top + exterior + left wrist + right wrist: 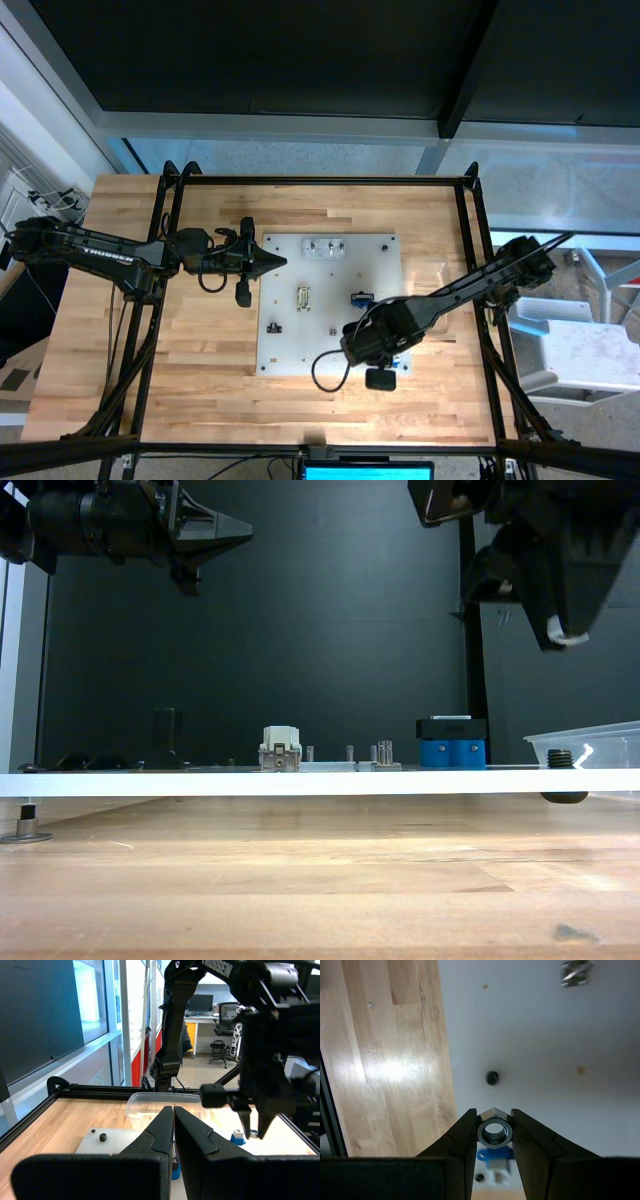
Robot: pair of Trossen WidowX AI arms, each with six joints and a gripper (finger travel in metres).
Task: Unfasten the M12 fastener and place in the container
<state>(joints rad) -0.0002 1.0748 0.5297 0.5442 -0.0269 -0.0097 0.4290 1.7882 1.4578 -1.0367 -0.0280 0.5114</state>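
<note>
In the right wrist view my right gripper (494,1115) is shut on the silver M12 nut (495,1132), holding it in the air above the white board (545,1035). The black stud (492,1078) lies below, bare. The low view shows the same stud (562,759) with its ribs uncovered, and the right gripper (560,630) well above it. The clear container (600,745) stands behind the stud, and I see no nut in it. My left gripper (275,262) hangs shut at the board's far left edge.
A blue block (451,745), a grey connector (280,750) and small silver posts (380,752) stand on the board. The black frame rail (320,180) runs around the wooden table (150,380).
</note>
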